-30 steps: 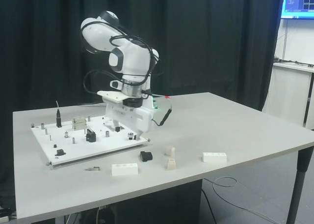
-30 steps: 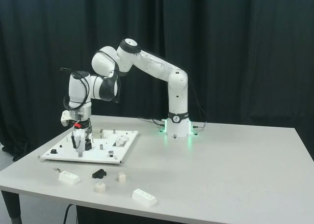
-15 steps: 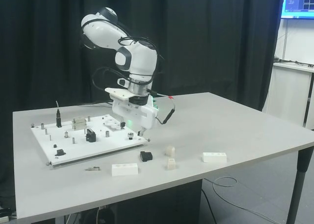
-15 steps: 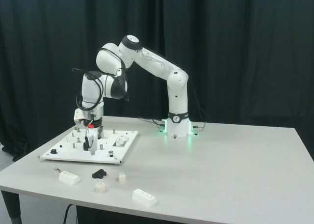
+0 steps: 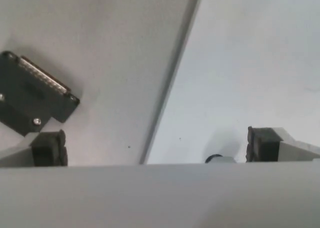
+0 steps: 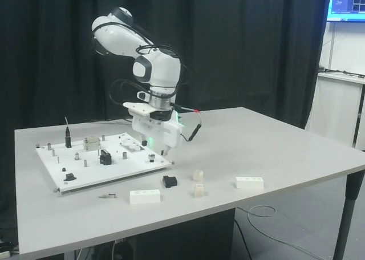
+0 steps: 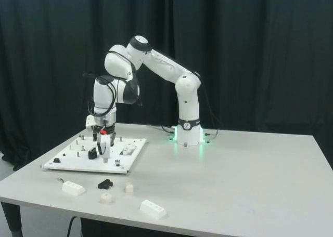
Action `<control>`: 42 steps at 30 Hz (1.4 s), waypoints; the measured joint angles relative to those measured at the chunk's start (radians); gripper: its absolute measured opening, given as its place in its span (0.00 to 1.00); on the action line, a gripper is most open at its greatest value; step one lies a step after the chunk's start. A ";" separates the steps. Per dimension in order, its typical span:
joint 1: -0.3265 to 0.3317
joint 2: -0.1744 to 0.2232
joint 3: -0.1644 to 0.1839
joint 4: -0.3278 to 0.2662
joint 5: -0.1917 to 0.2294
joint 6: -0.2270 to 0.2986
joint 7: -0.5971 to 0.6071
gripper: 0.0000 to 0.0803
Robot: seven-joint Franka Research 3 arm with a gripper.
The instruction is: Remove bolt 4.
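Observation:
My gripper [image 5: 155,146] is open, its black pads [image 5: 48,148] far apart with nothing gripped between them. It hangs low over the right edge of the white board [image 6: 94,171], straddling the board [image 5: 100,48] and the grey table [image 5: 250,63]. A small grey and black piece [image 5: 220,159] shows next to one finger, but I cannot tell whether it is a bolt. Several short grey bolts [image 6: 85,162] stand upright on the board. In the second room view the gripper [image 7: 104,153] is above the board's [image 7: 73,165] near half.
A black connector [image 5: 32,95] is fixed on the board near the gripper. In front of the board lie two white blocks [image 6: 145,196] [image 6: 249,182], two small cubes [image 6: 198,182], a black piece [image 6: 169,181] and a small metal part [image 6: 108,195]. A black probe [image 6: 68,137] stands at the board's back.
The arm has swung from the board's middle toward its right edge, and the gripper has risen slightly. Nothing on the board or table has visibly moved.

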State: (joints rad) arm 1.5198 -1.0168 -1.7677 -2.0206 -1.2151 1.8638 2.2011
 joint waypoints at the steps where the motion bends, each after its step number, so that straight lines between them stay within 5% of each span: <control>1: -0.007 0.001 0.002 -0.006 0.000 0.005 0.000 1.00; 28: -0.179 0.050 0.013 -0.214 -0.009 0.179 0.000 1.00; 42: -0.238 0.099 -0.011 -0.288 -0.025 0.295 0.000 1.00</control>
State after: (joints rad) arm 1.2823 -0.9182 -1.7792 -2.3091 -1.2397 2.1590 2.2007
